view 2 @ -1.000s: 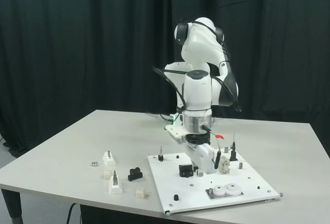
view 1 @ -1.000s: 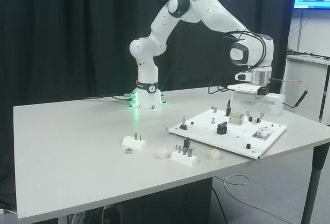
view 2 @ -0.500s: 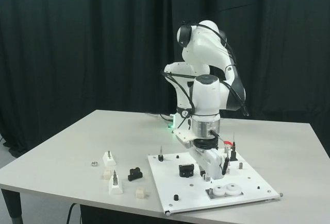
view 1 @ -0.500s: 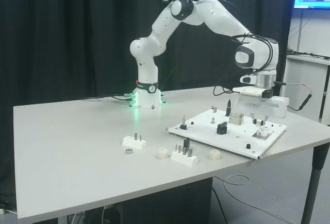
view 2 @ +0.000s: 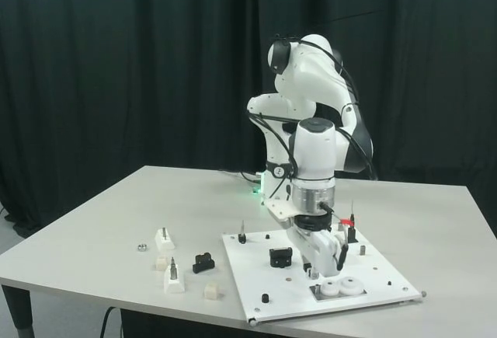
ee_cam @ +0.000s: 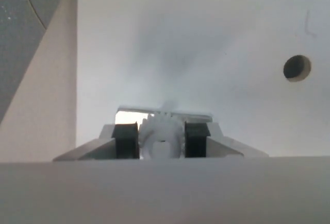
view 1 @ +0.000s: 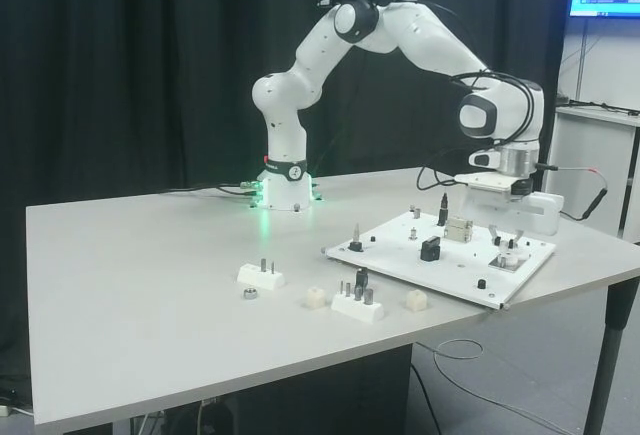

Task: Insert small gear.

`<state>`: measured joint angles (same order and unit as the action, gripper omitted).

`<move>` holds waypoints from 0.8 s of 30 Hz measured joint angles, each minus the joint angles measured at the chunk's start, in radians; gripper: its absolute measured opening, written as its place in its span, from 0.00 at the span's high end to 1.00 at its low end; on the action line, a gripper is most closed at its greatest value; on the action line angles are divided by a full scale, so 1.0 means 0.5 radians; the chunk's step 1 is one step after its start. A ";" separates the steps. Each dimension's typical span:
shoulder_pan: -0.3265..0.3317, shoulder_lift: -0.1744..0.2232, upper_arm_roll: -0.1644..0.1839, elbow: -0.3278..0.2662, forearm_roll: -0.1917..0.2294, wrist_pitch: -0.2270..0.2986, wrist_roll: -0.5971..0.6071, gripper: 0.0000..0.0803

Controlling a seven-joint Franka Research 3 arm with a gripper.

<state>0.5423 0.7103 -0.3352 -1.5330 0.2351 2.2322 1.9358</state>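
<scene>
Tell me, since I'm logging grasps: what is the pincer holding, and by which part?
The pincer holds a small white gear, clamped by its toothed rim, one black pad on each side, above the white board.

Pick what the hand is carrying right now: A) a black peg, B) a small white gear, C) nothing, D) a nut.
B: the wrist view shows a small white gear clamped between the two black fingers of the hand, held over the white board.
</scene>
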 joint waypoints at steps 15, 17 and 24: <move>0.002 0.044 0.000 0.028 -0.009 0.030 0.019 0.76; 0.003 0.048 0.000 0.031 -0.009 0.030 0.025 0.76; 0.012 0.061 0.003 0.038 -0.009 0.030 0.035 0.76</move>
<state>0.5482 0.7407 -0.3338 -1.5142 0.2308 2.2470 1.9531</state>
